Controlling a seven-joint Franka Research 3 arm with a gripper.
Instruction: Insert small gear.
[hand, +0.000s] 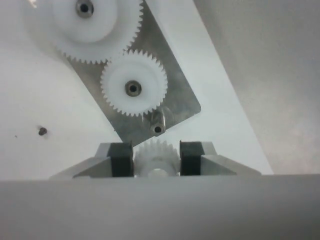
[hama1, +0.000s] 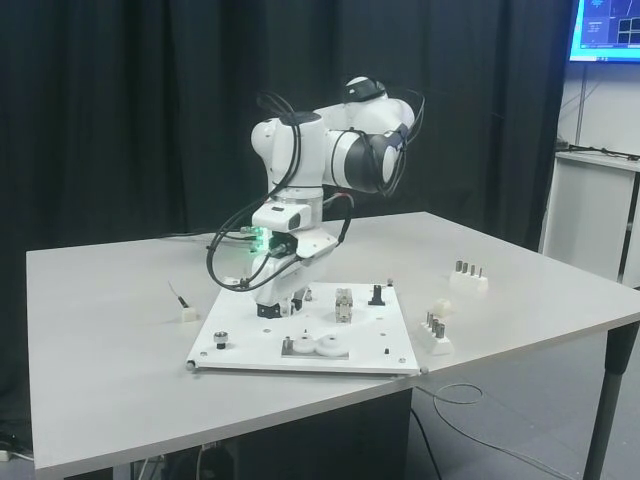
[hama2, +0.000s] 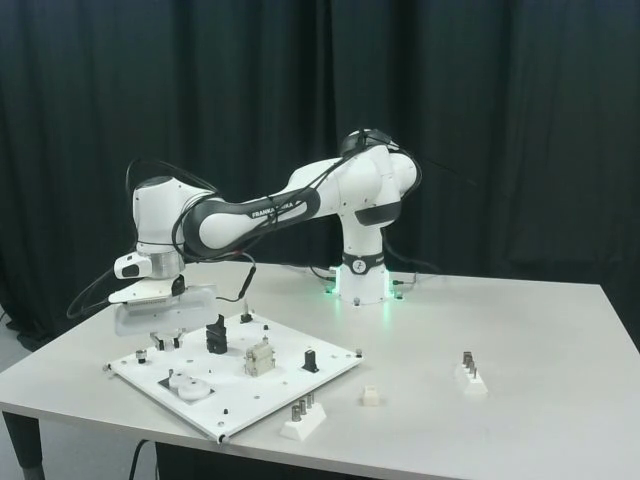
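I see my end effector (hand: 156, 159) clenched on the small gear (hand: 156, 157) in the wrist view: the two black pads (hand: 121, 159) press its toothed rim from either side, so the opening is just the gear's width. The gear hangs just short of the grey metal plate (hand: 177, 97), near the bare peg (hand: 158, 129) at the plate's corner, and I cannot tell whether it touches anything below. On that plate a medium gear (hand: 133, 83) sits meshed with a large gear (hand: 90, 27).

The room views hide the grasp itself. In the first room view the end effector (hama1: 279, 303) hovers left of centre over the white board (hama1: 390, 345), with both mounted gears (hama1: 313, 346) low in the frame. The second room view shows the arm stretched to the left of the frame, the end effector (hama2: 166, 338) above the board on the grey tabletop (hama2: 540, 400).
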